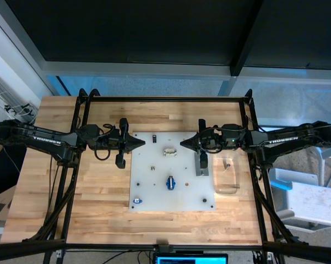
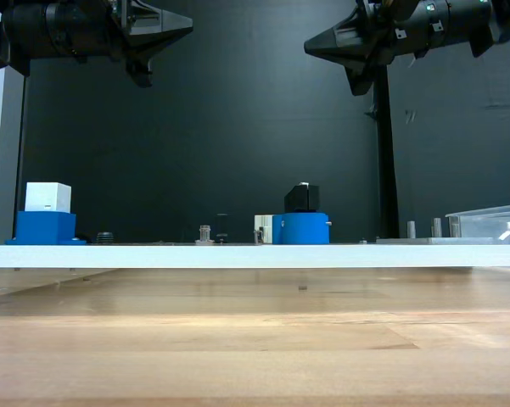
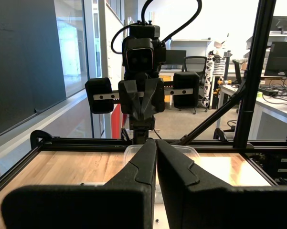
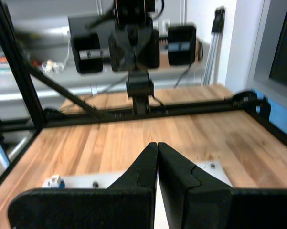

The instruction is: Pick the 16mm cylinder and place it in the taskboard

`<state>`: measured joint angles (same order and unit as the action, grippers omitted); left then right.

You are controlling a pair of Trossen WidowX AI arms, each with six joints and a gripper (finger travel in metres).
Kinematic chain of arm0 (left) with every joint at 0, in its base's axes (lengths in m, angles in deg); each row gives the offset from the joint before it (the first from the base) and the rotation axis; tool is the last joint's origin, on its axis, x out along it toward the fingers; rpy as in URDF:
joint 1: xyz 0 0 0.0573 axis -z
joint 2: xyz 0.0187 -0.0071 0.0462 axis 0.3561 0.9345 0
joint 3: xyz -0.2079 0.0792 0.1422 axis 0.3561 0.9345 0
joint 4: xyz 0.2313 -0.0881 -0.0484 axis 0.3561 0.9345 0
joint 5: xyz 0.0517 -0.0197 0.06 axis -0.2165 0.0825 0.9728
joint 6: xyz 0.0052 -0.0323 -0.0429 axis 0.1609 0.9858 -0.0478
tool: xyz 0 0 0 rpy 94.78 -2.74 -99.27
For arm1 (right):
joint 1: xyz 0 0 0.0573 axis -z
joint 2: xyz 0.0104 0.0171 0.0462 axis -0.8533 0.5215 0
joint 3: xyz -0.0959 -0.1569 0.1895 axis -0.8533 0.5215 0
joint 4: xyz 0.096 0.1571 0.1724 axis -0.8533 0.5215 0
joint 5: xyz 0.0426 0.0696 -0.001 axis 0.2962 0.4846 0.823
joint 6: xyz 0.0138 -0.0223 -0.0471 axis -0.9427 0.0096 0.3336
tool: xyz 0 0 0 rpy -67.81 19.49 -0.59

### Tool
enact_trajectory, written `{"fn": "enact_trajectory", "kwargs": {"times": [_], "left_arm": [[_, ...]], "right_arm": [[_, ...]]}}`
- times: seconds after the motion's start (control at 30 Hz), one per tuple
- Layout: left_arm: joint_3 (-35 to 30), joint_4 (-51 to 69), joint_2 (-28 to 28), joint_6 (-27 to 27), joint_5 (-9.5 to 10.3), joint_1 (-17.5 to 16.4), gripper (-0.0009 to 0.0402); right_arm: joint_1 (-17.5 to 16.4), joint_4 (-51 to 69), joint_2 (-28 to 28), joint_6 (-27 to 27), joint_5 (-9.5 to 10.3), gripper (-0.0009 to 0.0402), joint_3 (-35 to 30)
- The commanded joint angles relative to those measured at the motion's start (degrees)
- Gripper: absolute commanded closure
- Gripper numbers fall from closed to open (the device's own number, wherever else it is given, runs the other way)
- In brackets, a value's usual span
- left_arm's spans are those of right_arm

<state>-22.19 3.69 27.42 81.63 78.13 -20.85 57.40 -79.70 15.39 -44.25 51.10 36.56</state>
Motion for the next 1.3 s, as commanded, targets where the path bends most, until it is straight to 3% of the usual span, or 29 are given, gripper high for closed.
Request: {"fn": "enact_trajectory", "kwargs": {"times": [0.03, 0.27, 0.63, 1.3], "left_arm": [[0.0, 0.0, 0.0, 0.0, -0.02, 0.0, 0.0393], [0.0, 0.0, 0.0, 0.0, -0.02, 0.0, 0.0393], [0.0, 0.0, 0.0, 0.0, -0.02, 0.0, 0.0393], [0.0, 0.0, 0.0, 0.0, -0.02, 0.0, 0.0393]], "right_arm": [[-0.1, 5.2, 0.0, -0.2, -0.02, 0.0393, -1.5], [-0.1, 18.4, 0.0, -5.7, -0.02, 0.0393, -4.5], [-0.2, 40.1, 0.0, -9.1, -0.04, 0.0393, -10.4], [-0.2, 67.6, 0.0, -10.5, -0.04, 0.0393, -17.1]]}}
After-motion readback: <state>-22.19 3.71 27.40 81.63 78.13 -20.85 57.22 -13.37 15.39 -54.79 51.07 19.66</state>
